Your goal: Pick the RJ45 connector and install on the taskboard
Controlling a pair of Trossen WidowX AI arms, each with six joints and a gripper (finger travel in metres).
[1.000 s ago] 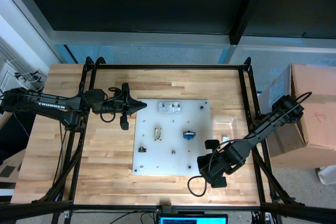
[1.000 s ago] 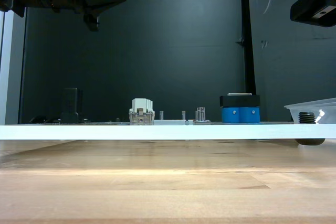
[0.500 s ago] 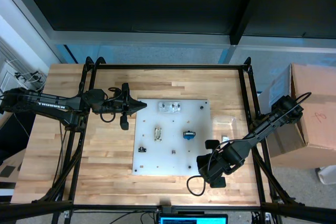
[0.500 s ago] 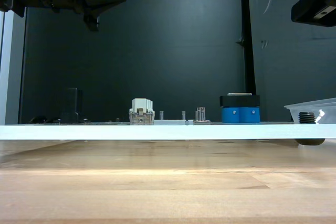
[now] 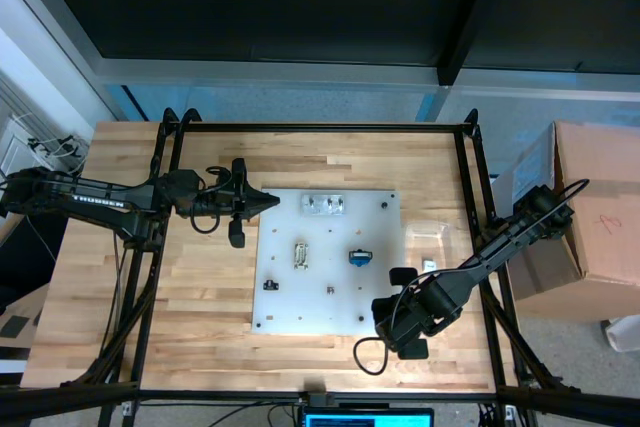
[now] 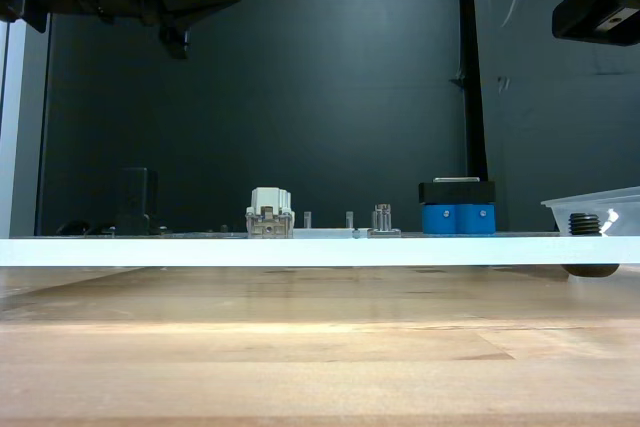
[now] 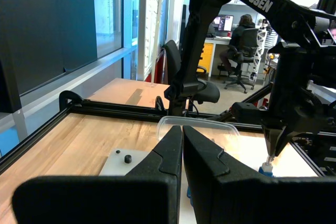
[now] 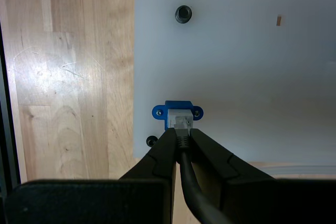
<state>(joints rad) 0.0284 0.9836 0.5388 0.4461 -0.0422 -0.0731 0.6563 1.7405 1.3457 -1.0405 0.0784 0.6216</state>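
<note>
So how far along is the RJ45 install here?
Done: connector picked, shut in the right gripper. In hand: it hangs above the board, in line with the blue seat but clear of it. To do: seating it. The left gripper is shut, raised over the board's left edge.

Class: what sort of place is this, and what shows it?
Probably a robotics lab: white task board on a wooden table, left gripper above its left edge, right gripper holding the clear RJ45 connector over its near-right corner, black office chair.
</note>
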